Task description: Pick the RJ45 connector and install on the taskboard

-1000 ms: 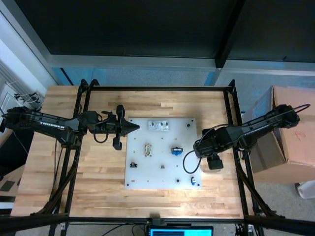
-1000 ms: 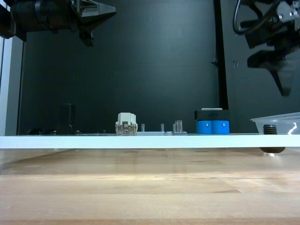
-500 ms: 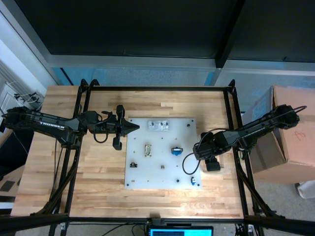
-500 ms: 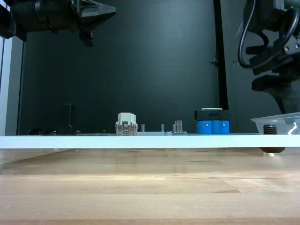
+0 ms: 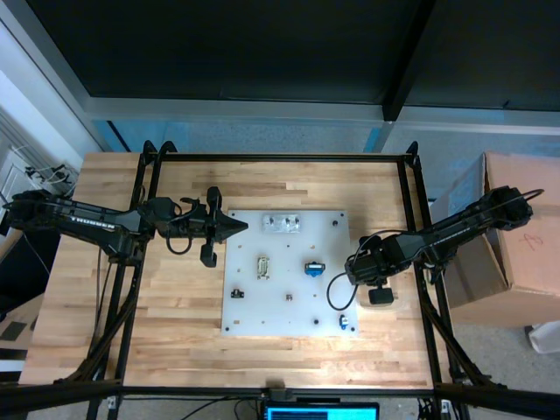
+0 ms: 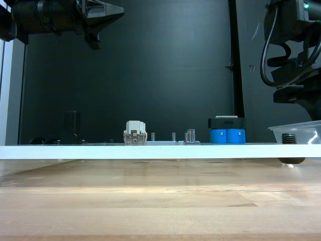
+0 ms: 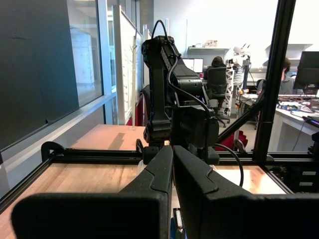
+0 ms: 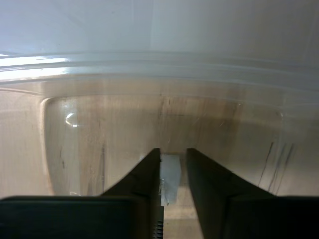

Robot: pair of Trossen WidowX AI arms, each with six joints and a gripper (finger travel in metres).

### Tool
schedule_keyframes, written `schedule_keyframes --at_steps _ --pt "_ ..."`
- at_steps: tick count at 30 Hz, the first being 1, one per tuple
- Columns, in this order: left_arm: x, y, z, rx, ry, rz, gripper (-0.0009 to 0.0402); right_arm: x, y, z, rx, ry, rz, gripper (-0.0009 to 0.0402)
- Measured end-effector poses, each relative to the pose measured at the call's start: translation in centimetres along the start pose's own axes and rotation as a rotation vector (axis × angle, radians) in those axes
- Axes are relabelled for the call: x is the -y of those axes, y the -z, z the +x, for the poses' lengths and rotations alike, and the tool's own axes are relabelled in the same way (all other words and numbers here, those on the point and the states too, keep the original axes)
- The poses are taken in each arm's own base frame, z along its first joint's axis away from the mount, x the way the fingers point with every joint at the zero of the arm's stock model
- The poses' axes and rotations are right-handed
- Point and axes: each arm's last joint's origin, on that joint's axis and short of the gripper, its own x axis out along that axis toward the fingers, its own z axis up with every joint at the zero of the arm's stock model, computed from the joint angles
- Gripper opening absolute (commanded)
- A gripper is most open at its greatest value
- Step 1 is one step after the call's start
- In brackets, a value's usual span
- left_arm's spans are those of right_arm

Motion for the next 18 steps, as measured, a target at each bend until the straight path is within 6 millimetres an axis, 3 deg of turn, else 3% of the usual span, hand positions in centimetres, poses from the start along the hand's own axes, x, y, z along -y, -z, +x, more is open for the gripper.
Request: schedule_keyframes --at_steps 18 --pt "0.0 0.0 0.0 0.0 0.0 0.0 0.0001 0.0 0.01 0.0 0.0 0.0 -0.002 0.0"
